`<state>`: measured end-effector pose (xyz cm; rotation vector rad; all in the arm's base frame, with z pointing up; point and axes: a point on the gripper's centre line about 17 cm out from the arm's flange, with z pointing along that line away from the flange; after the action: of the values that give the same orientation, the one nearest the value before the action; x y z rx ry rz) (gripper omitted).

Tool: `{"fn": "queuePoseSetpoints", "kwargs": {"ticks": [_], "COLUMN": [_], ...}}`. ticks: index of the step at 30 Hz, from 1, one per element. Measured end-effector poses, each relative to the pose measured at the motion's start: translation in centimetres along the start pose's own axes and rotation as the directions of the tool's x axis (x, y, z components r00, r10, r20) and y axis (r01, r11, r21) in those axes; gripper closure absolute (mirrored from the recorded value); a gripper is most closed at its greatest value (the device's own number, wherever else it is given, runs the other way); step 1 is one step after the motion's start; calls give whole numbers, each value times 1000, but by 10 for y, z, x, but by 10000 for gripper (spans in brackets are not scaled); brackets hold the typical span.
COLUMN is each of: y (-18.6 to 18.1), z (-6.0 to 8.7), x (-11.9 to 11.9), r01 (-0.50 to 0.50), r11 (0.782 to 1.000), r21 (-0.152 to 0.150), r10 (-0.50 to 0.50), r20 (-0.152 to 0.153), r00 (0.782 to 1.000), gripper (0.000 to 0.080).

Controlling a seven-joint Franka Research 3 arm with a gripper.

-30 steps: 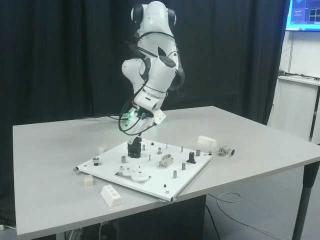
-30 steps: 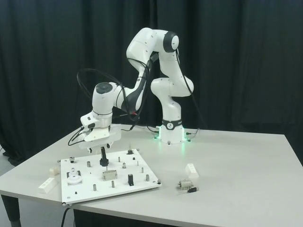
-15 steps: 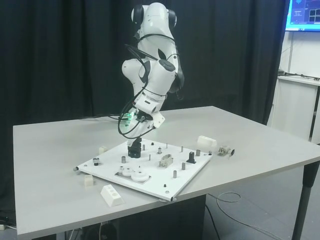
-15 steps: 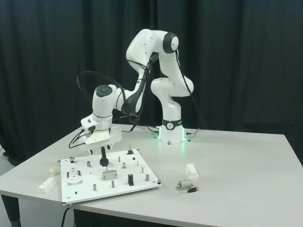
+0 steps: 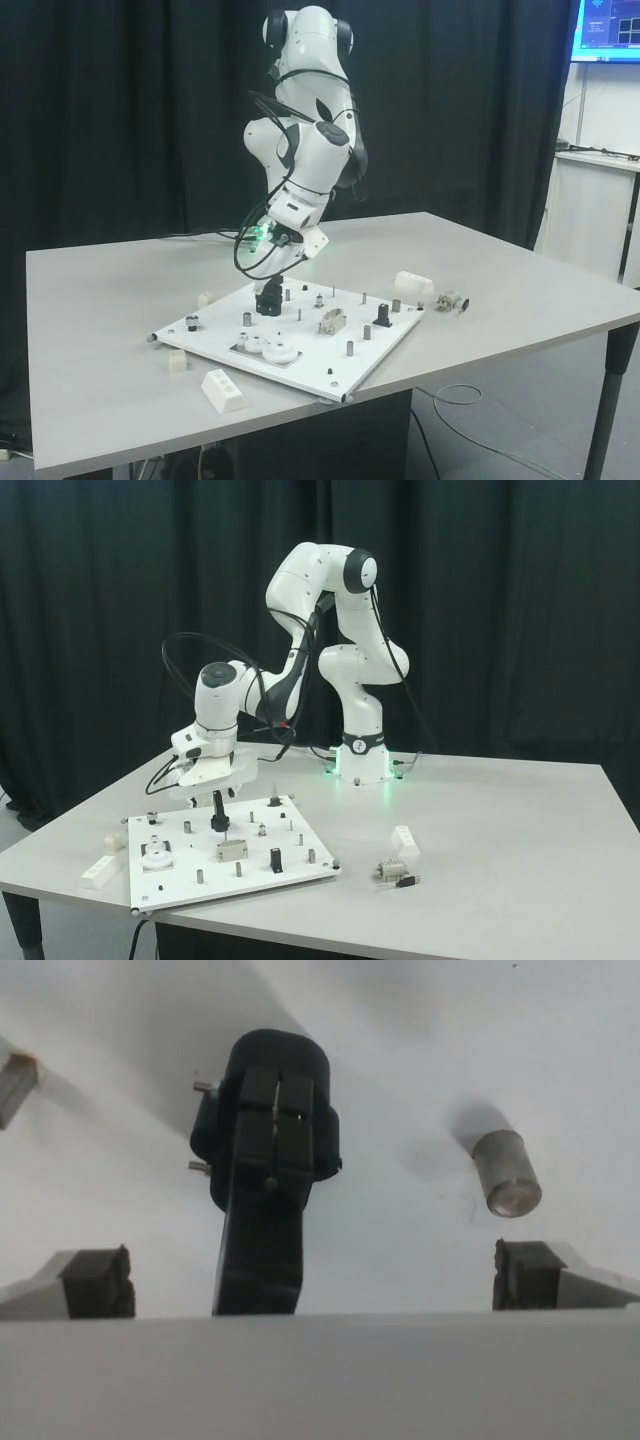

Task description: Remove D-SUB.

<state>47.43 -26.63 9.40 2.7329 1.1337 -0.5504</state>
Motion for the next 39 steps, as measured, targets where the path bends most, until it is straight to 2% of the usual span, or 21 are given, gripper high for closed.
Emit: {"fn": "queuePoseSetpoints", "kwargs": {"ticks": [6, 7, 15, 16, 21, 22, 34, 39], "y": [-2, -2, -3, -3, -10, -12, -12, -8], "z": [2, 3, 4, 4, 5, 5, 2, -5], "x": [0, 0, 1, 1, 4, 5, 4, -3], "r01": [-11, -11, -13, -14, -22, -33, -45, -30], "r11": [1000, 1000, 1000, 1000, 999, 999, 998, 999], "r21": [10, 10, 15, 16, 36, 44, 44, 25], "r10": [11, 11, 13, 14, 23, 34, 46, 30], "r20": [-5, -5, -5, -7, -12, -15, -13, 2], "r00": [1000, 1000, 1000, 1000, 1000, 999, 999, 1000], "gripper": [3, 118, 118, 434, 434, 619, 632, 632]}}
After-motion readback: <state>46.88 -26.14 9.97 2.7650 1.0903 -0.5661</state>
